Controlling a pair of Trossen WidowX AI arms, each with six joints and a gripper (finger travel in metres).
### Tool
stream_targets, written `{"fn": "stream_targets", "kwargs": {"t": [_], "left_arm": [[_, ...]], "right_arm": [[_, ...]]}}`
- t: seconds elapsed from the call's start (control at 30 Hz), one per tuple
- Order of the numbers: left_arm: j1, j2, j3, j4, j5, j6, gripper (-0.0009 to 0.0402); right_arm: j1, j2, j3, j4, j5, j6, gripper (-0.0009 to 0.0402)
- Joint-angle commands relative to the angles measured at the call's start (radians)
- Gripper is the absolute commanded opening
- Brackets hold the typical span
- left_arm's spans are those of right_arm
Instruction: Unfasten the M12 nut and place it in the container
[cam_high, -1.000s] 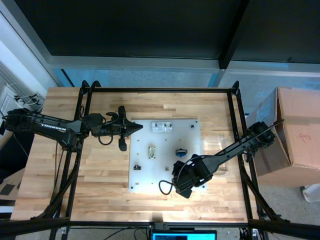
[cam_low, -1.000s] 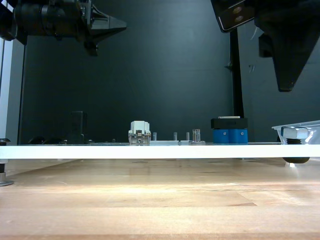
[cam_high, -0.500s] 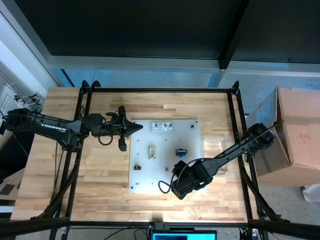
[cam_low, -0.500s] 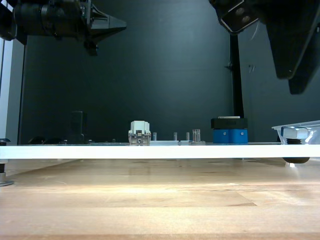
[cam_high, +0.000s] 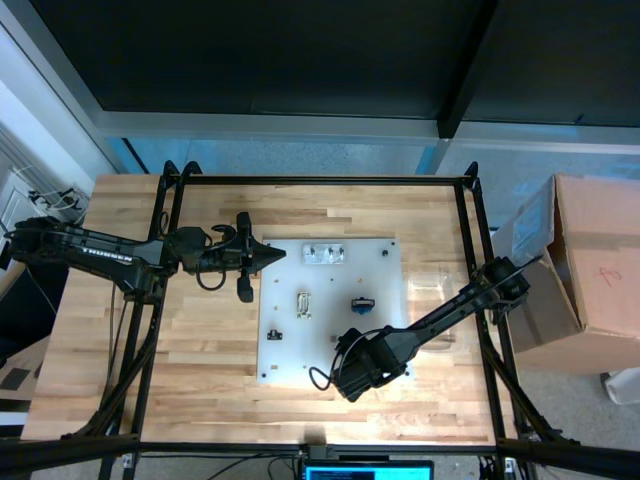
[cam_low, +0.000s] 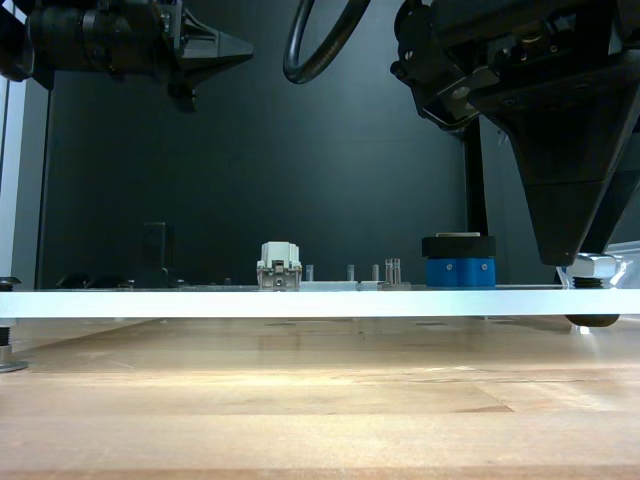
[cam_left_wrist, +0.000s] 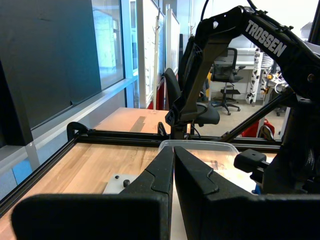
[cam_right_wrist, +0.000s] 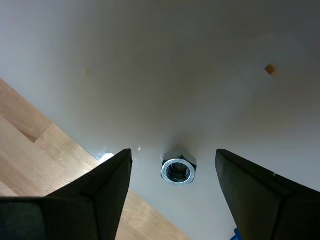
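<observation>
The small silver nut sits on its stud, whose black ribs show beneath the nut in the low view. My right gripper hangs straight above it, open, with one finger on each side of the nut and neither touching. In the low view its tip is just above and left of the nut. In the high view the right gripper covers the stud. The clear container lies right of the board; I cannot tell what it holds. My left gripper hovers shut, holding nothing, at the board's far left edge.
The white board also carries a blue block, a grey connector and small posts. A black frame rings the table. A cardboard box stands off the table's right side.
My right arm has come down and drawn nearer, so the open fingers now straddle the nut. The nut stays on its stud. The left arm has not moved.
</observation>
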Motion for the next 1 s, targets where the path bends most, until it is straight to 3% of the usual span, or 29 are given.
{"fn": "stream_targets", "kwargs": {"t": [0.03, 0.57, 0.7, 1.0], "left_arm": [[0.0, 0.0, 0.0, 0.002, 0.0, 0.0, 0.0], [0.0, 0.0, 0.0, 0.0, 0.0, 0.0, 0.0], [0.0, 0.0, 0.0, 0.0, 0.0, 0.0, 0.0], [0.0, 0.0, 0.0, 0.0, 0.0, 0.0, 0.0]], "right_arm": [[0.0, 0.003, -0.009, 0.005, -0.006, -0.002, 0.021], [0.0, 0.0, -0.01, 0.008, -0.006, -0.04, 0.0022], [0.0, -0.01, -0.01, 0.009, -0.006, -0.057, 0.0004], [-0.005, -0.091, -0.01, -0.021, 0.014, -0.159, 0.0007]]}}
